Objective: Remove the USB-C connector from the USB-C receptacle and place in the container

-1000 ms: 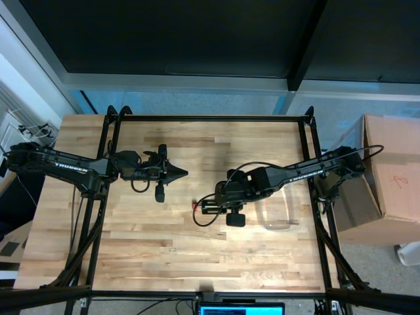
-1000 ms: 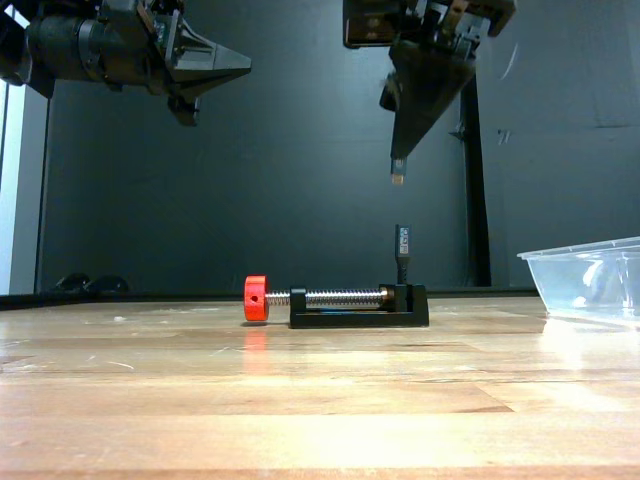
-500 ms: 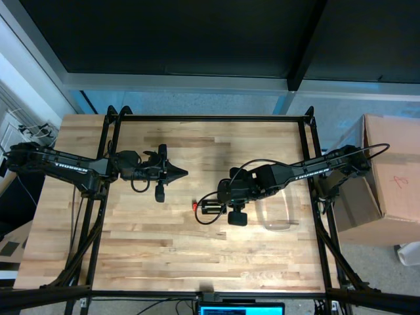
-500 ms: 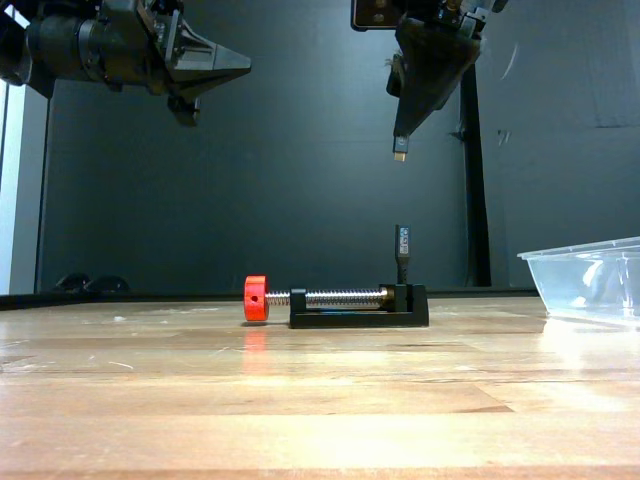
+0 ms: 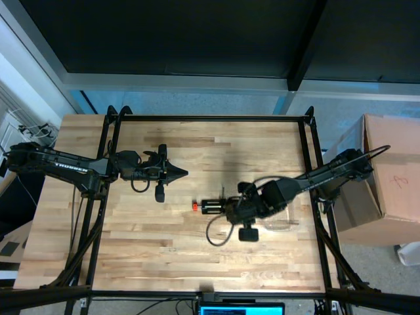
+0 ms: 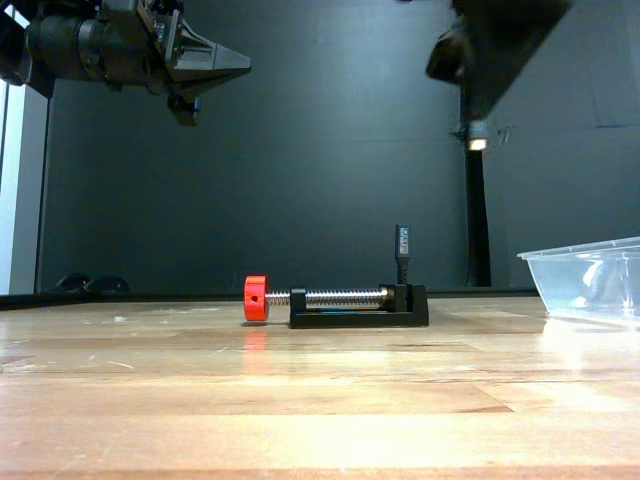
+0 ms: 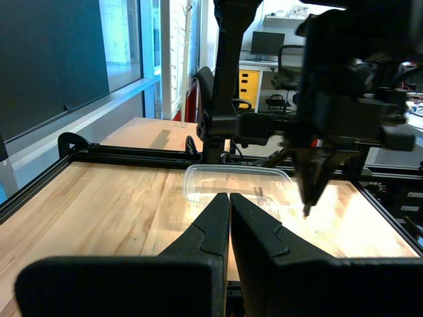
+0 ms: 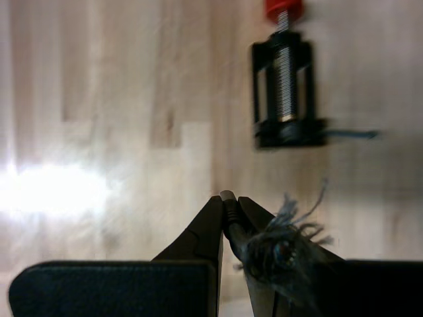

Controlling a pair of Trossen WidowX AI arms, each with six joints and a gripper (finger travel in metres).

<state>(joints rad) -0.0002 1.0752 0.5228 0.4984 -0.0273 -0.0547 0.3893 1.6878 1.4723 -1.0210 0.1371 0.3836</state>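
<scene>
Wooden tabletop (image 6: 300, 400): plug (image 8: 229, 207), pinched tip-down in the right gripper (image 6: 477, 126), is held high right of the clamp (image 6: 350, 300), tub (image 6: 590, 280) farther right; closed left gripper (image 6: 235, 65) is poised high left.

1. In the low view, the right gripper (image 6: 477, 120) hangs above and right of the clamp (image 6: 350, 300). Its body is cut off by the picture's top edge. The USB-C connector (image 6: 478, 143) pinched at its tip is a pale speck.
2. The container (image 6: 590, 275), right of the clamp, runs out of frame.
3. The left gripper (image 6: 240, 66), pinched together high above and left of the clamp, has its arm cropped.
4. In the right wrist view the clamp is blurred, its red knob (image 8: 284, 8) is cropped, and the frayed cable (image 8: 291, 228) is smeared.
5. The USB-C receptacle (image 6: 402, 243) on the clamp's right end is too small to show its opening.
</scene>
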